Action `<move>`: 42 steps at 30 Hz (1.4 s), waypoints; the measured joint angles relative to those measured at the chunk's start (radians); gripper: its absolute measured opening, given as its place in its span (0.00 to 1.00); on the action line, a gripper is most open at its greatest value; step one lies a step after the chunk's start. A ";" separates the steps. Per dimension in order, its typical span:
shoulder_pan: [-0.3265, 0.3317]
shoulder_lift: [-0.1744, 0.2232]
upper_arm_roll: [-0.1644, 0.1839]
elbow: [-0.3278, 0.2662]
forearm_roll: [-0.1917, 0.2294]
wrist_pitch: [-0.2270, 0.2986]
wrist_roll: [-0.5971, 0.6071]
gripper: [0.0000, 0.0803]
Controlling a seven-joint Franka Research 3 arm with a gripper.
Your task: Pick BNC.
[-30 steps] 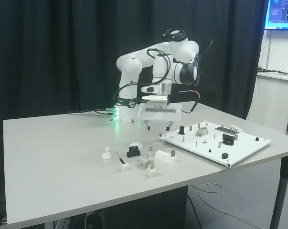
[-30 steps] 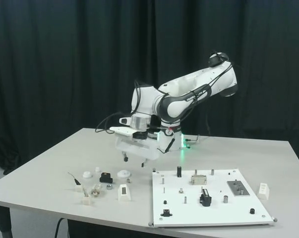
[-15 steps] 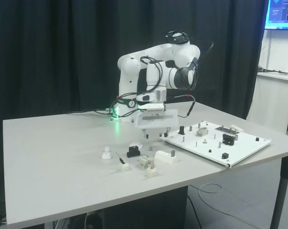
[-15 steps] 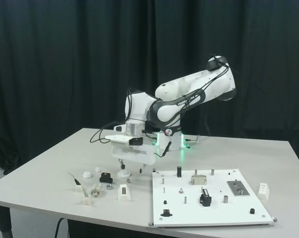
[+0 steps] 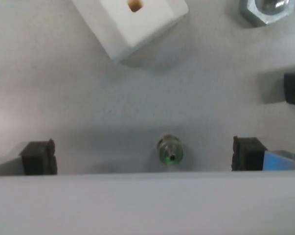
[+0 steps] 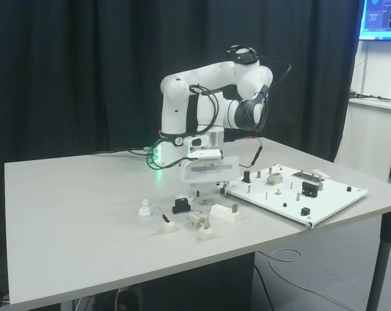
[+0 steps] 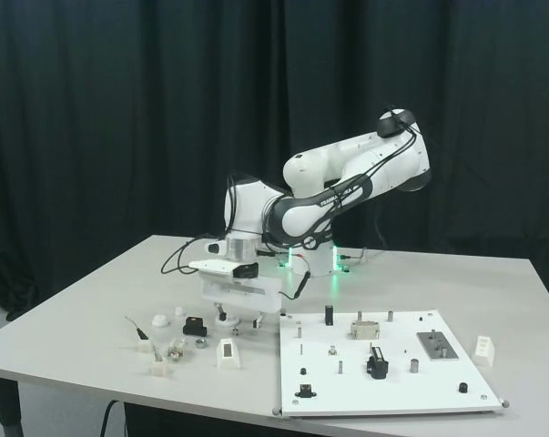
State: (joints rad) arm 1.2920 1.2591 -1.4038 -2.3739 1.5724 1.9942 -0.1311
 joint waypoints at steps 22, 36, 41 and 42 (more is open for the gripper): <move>-0.065 0.009 0.036 0.038 0.000 -0.007 -0.071 1.00; -0.080 0.018 0.048 0.045 0.000 -0.020 -0.082 1.00; -0.086 0.018 0.055 0.048 0.000 -0.024 -0.082 1.00; -0.087 0.018 0.055 0.048 0.000 -0.025 -0.082 1.00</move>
